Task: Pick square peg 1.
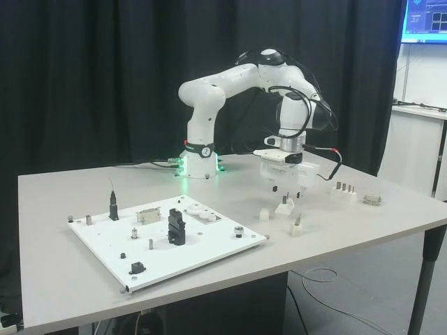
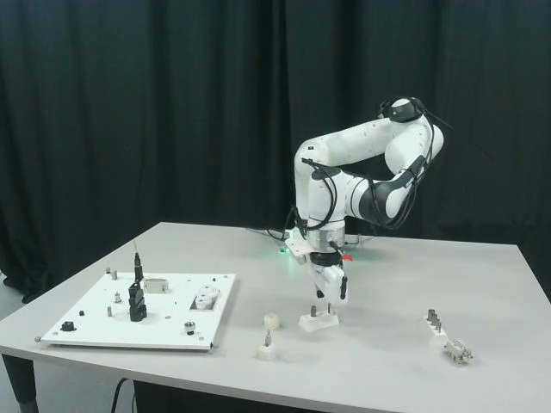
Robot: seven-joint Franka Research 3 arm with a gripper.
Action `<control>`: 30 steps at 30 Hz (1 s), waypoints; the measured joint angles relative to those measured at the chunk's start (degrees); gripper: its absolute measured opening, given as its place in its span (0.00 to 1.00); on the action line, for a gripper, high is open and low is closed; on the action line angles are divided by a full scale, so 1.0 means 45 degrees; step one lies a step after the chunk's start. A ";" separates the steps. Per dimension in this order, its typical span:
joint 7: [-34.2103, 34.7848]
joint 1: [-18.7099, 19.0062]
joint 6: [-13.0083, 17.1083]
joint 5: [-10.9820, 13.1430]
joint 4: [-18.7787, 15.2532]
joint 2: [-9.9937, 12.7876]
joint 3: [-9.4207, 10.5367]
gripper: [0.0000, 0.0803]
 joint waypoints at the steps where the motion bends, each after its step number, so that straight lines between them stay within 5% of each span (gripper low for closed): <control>1: 0.0000 0.0046 0.0041 0.0013 -0.0035 0.0000 0.0008 1.00; 15: 0.0164 0.0454 0.0656 0.0319 -0.0295 -0.0027 0.0233 1.00; 16: 0.0164 0.0464 0.0667 0.0338 -0.0297 -0.0027 0.0243 0.86; 24: 0.0164 0.0516 0.0719 0.0382 -0.0304 -0.0028 0.0288 0.86; 25: 0.0164 0.0519 0.0721 0.0383 -0.0304 -0.0028 0.0289 0.45; 30: 0.0164 0.0523 0.0727 0.0384 -0.0306 -0.0028 0.0292 0.45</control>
